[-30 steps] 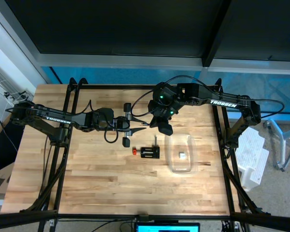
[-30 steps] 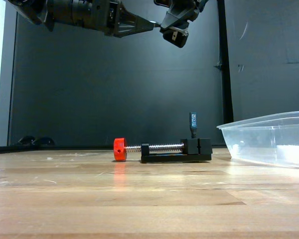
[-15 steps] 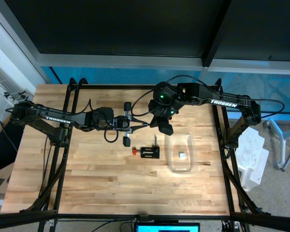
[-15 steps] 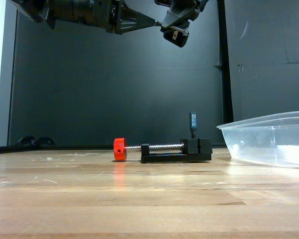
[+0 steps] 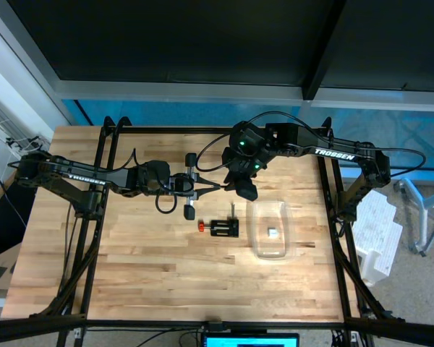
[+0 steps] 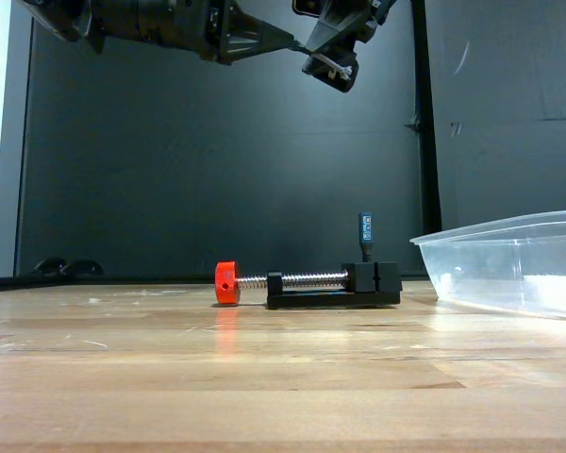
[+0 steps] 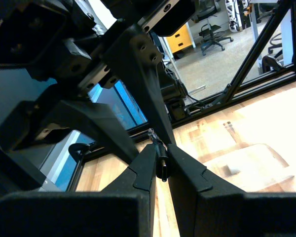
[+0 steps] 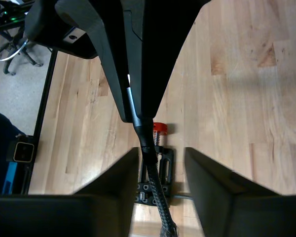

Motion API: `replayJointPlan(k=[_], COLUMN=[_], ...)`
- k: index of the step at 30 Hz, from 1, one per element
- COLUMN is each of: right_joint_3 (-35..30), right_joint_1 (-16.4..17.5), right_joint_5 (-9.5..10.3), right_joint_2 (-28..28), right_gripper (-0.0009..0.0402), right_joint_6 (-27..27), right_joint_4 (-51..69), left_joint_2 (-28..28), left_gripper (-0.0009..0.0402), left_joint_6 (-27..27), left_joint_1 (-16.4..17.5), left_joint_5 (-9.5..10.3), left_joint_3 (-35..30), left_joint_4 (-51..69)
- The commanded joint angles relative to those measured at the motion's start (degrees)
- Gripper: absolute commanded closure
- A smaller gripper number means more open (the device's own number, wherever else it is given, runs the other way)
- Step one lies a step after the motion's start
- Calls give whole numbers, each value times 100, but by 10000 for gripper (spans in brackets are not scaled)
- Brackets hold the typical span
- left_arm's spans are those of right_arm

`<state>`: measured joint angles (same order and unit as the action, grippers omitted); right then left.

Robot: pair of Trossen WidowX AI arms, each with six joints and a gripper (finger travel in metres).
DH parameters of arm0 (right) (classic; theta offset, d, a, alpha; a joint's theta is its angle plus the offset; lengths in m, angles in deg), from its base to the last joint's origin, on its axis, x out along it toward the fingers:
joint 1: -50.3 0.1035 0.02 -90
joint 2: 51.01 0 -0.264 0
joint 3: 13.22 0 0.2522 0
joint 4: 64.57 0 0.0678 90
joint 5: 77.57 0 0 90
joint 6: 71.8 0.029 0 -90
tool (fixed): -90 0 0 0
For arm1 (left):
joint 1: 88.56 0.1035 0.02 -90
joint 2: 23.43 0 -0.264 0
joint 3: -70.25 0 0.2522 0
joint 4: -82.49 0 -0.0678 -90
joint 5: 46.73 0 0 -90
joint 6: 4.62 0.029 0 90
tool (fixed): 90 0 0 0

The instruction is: Pick the usb-c connector and install on the hub

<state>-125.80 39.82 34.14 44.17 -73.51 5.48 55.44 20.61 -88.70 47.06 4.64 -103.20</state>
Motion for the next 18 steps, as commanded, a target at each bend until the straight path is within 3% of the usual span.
replayJointPlan(k=[1,4,8,10,14,18], right_joint_3=[2,24,160,367,1117,2116], right_joint_1=[7,9,13,15,24,28], right_joint_5=[-61,-313,-590,-623,-728,-826], right_joint_2=[-61,-153,-334,-516,-990,-1519], right_gripper=[188,158,149,152,158,162], right_joint_6=[-203,-269,-332,-323,-249,13], right_joint_4=[-7,-13,-358,-758,-1934,-3473], left_joint_2=[-2,-2,-2,-2,-2,-2], left_gripper=[394,393,393,394,393,393], left_joint_6=[-155,-400,-800,-1086,-1910,-2057], left_joint_1=[4,7,15,20,59,61], left_joint_5=[31,68,302,413,507,511], left_joint_3=[0,0,0,0,0,11], left_joint_4=[7,4,-20,-68,-245,-647])
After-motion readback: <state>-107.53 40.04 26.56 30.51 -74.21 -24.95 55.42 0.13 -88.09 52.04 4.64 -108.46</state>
